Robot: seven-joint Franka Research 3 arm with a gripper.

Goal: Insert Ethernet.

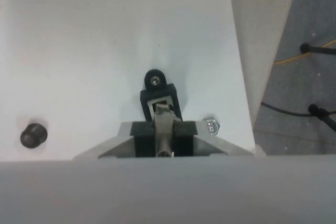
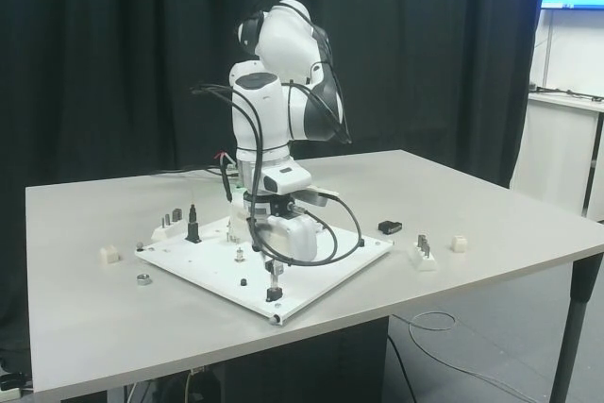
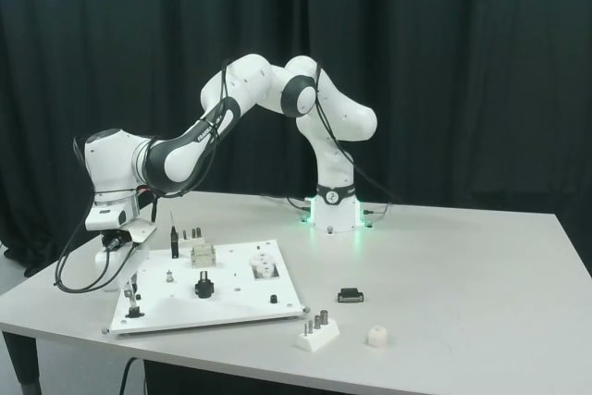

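While the arm (image 3: 199, 131) is reaching out low over the near corner of the white board (image 2: 326, 257), you are holding the gripper (image 1: 164, 137) clenched on the plug (image 1: 164, 124), which is standing upright between the fingers and hanging directly above the black socket (image 1: 159, 95). In the wrist view the plug's tip is overlapping the socket's mouth, though you cannot tell from these pictures whether it is already touching or seated. Holding it vertical looks deliberate: the socket is opening upward, so a straight descent is likely all the insertion is calling for. The socket is sitting close to the board's edge, and in the first room view the gripper is working just inside that corner, with the grey table (image 2: 472, 195) dropping away shortly beyond, so you are getting little margin on that side. A bolt (image 1: 211, 127) is lying just beside one finger and a black knob (image 1: 33, 135) is standing well apart on the other side; neither seems to be blocking a vertical move. Over the board's middle, other fixtures (image 3: 203, 256) are standing clear of the wrist, leaving room above for lifting off.
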